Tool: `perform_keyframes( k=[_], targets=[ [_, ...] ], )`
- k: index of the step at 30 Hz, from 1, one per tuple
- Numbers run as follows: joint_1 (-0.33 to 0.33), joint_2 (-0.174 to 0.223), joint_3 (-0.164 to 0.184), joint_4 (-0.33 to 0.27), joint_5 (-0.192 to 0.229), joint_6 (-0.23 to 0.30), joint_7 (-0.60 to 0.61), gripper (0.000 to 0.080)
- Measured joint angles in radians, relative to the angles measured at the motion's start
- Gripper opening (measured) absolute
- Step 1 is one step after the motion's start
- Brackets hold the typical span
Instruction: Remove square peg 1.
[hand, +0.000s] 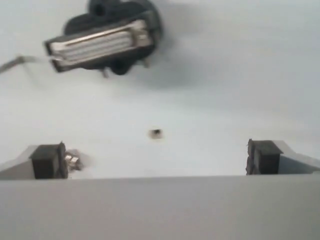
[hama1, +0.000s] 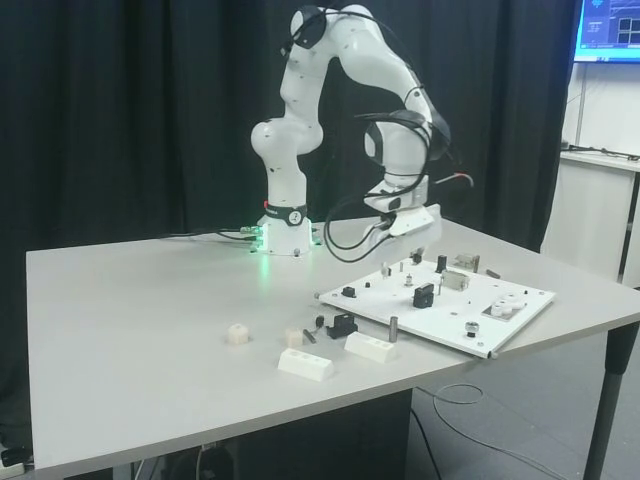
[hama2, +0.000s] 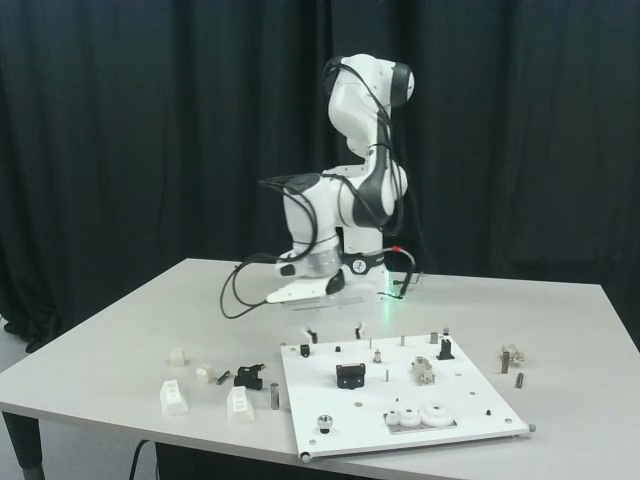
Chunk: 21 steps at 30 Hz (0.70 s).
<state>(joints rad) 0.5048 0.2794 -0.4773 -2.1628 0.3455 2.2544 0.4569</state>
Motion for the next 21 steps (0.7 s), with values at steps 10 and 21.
perform_keyframes(
  k=[10, 21],
  targets=[
    [0.084, -0.001, 0.001, -0.01, -0.002, 0.057, 0.195, 0.08],
    [0.143, 0.004, 0.003, -0.011, -0.003, 0.105, 0.366, 0.08]
  ],
)
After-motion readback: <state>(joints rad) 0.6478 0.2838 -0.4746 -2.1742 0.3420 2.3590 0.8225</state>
